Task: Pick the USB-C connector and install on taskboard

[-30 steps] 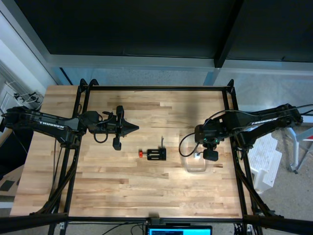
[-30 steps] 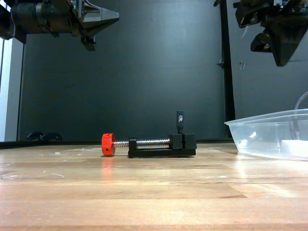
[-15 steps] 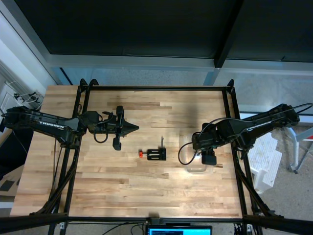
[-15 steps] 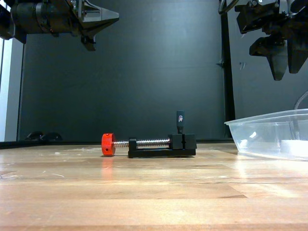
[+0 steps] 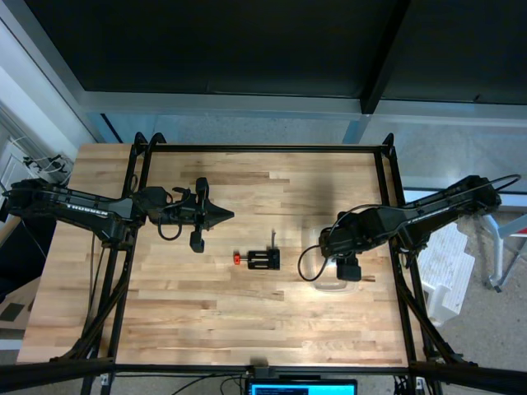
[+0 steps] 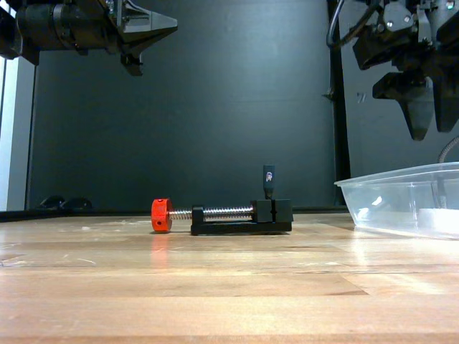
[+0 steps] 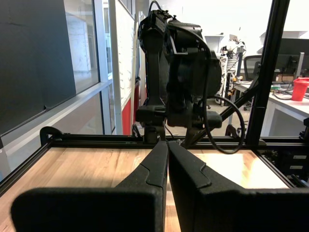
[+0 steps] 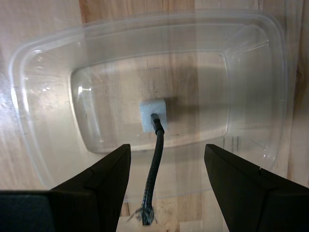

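Underneath everything lies a pale plank desk [image 5: 247,329], ringed by a black frame [image 5: 263,149], with a dark wall [image 6: 237,93] behind it and grey floor beyond its edges. Near the middle sits the taskboard [image 5: 263,261], its red-orange knob [image 5: 236,259] toward the left arm. The USB-C connector [image 6: 268,180] stands upright on the block's end away from the knob (from above it is no more than a thin dark line). How deep it sits in the block cannot be made out. The left pincer [image 5: 224,216] hangs high over the desk's left half, fingers [image 7: 154,169] pressed together with nothing between them, and in its own view they hide the near desk. The right pincer [image 5: 349,271] points down above a clear tray [image 8: 29,72], spread wide and holding nothing. On the tray's floor lies a white square piece [image 8: 152,112] with a black cable [image 8: 155,159] running from it. From above, the right arm covers most of the tray, and at desk height the picture's edge cuts the tray off.
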{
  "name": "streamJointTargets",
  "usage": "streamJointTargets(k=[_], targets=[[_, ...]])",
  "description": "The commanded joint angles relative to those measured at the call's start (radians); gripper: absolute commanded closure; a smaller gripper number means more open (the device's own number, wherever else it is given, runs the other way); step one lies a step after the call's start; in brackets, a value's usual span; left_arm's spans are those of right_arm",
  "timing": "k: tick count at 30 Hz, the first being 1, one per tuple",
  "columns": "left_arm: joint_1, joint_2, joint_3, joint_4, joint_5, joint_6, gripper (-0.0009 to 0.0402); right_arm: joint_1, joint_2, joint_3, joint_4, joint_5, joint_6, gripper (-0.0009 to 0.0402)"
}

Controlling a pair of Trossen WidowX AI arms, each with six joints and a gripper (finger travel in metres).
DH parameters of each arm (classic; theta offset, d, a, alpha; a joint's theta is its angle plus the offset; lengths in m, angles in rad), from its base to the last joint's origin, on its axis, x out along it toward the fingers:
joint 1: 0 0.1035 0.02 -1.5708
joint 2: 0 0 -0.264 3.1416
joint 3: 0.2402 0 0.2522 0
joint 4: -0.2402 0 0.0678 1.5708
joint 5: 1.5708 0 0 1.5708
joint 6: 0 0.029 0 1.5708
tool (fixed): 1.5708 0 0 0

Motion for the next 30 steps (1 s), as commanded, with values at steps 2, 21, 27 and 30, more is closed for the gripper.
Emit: streamJointTargets(k=[2,21,27,30], targets=[[0.000,0.000,0.000,0.000,0.000,0.000,0.0393,0.005,0.016,-0.016,0.023,0.002,-0.013,0.0181],[0.000,0.000,0.000,0.000,0.000,0.000,0.0393,0.038,0.016,-0.168,0.195,0.029,0.014,0.0181],[0.000,0.000,0.000,0.000,0.000,0.000,0.0393,0.039,0.016,-0.211,0.256,0.027,0.016,0.0181],[0.000,0.000,0.000,-0.001,0.000,0.000,0.0393,0.039,0.016,-0.225,0.282,0.027,0.030,0.0185]])
